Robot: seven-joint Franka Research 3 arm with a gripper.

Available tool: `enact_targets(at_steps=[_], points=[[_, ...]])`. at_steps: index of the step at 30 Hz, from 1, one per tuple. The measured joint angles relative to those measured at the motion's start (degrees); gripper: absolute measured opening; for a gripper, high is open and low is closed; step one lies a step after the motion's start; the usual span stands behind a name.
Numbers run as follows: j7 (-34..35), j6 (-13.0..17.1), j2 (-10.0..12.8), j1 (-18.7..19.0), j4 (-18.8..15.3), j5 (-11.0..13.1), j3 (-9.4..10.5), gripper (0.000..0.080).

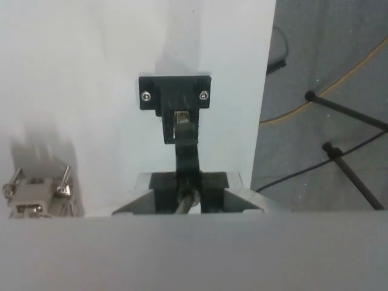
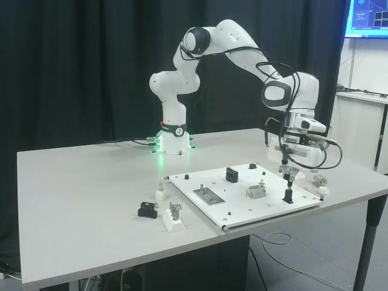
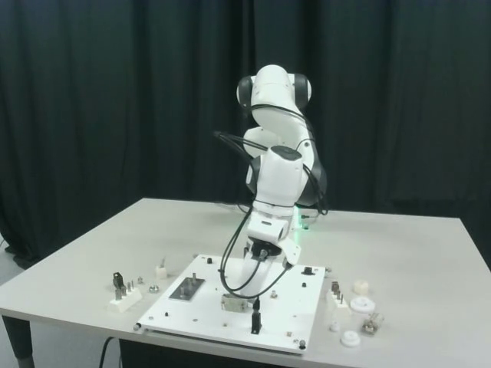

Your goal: Insert USB.

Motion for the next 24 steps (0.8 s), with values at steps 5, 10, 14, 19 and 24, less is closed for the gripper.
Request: enact_targets(at_steps=[5, 10, 14, 19, 24], points=[[0.00, -0.28, 0.01, 0.00, 0.00, -1.14, 0.28, 0.0070], [0.06, -0.67, 0.02, 0.00, 0.01, -2.03, 0.48, 0.0070], [0.10, -0.78, 0.03, 0.00, 0.01, -2.50, 0.55, 0.0070], [0.25, -0.81, 0.05, 0.00, 0.02, -2.72, 0.62, 0.0070], [0.35, -0.81, 0.06, 0.00, 0.03, -2.72, 0.69, 0.0070]])
